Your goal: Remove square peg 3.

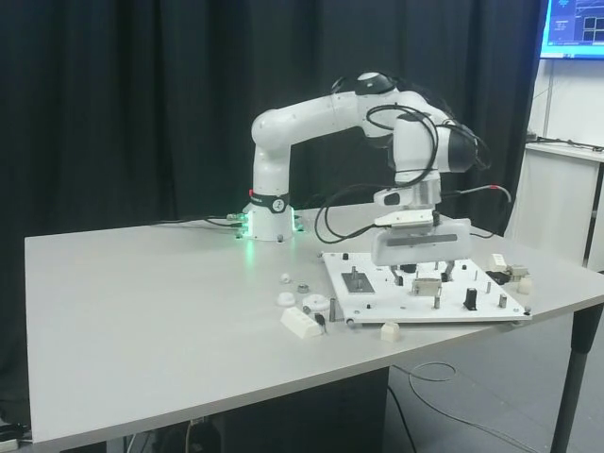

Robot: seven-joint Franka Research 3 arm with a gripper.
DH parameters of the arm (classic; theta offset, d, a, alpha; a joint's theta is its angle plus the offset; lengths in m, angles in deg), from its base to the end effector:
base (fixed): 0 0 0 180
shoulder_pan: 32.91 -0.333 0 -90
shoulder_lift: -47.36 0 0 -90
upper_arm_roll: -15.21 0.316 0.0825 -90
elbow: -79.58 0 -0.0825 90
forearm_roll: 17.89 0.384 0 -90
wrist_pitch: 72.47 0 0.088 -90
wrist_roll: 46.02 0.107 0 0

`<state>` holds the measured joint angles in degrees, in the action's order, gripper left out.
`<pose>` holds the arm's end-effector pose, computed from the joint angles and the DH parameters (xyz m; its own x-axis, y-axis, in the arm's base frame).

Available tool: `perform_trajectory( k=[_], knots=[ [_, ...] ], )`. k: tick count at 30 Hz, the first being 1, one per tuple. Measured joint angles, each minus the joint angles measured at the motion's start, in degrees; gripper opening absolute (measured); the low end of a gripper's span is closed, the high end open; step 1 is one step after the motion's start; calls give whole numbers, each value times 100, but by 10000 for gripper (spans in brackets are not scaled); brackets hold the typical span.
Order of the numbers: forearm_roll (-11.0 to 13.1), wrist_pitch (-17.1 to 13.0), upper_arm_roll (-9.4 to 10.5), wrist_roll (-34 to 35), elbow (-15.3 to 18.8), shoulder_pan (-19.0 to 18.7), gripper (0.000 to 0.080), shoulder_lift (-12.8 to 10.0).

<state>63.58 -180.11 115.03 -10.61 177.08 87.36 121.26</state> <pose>0.6692 0.0227 0.2553 0.3089 -0.9508 0.0223 -0.9391 -0.3087 -0.1512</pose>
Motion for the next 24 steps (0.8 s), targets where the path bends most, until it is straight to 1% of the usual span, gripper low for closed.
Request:
perform_trajectory(
  k=[10,16,24],
  knots=[
    [-128,41,202,910,-204,-5,800,3],
    [-183,41,317,1137,-298,-5,800,22],
    [-345,20,445,1191,-391,-2,800,49]
  ],
)
